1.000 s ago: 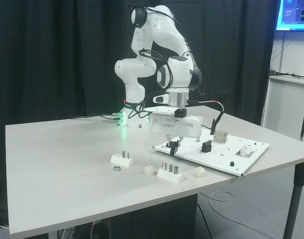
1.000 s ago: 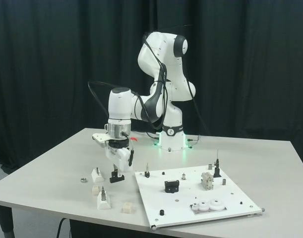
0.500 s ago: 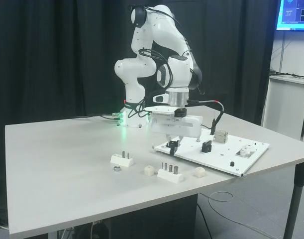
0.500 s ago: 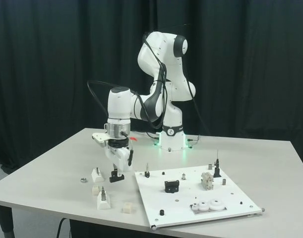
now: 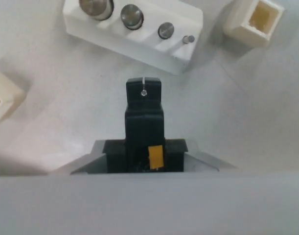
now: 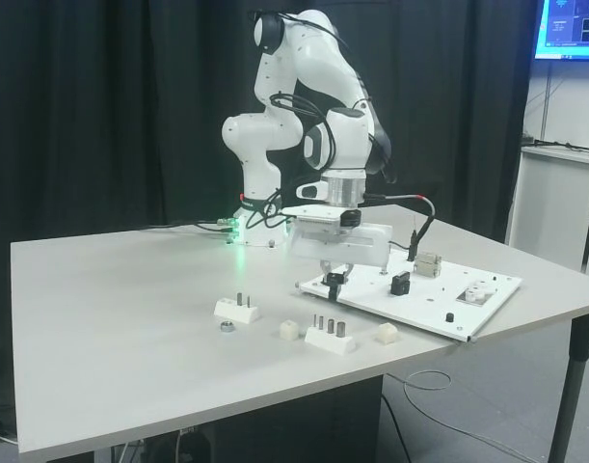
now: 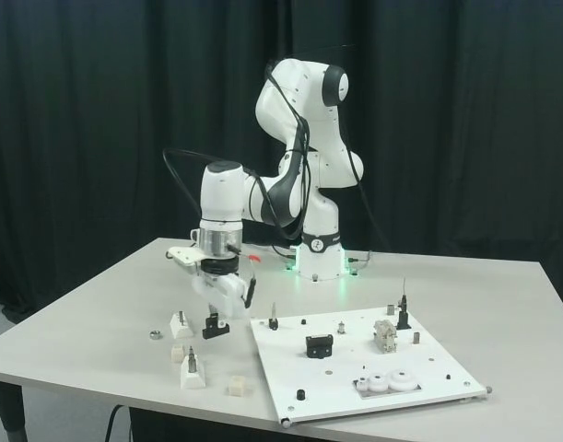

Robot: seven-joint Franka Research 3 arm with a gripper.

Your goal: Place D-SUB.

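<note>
Wrist view, black D-SUB (image 5: pixel 144 122) pinched in the hand (image 5: pixel 144 156), hanging above the grey table (image 5: pixel 80 103), near a white block (image 5: pixel 134 32).

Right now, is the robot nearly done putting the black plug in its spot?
Not yet. Done: the hand has the black plug gripped and off the table. In hand: it hangs in the air by the edge of the white board, above the peg block. Left: carrying it to its place and letting go. Which spot it goes in, I cannot tell.
</note>
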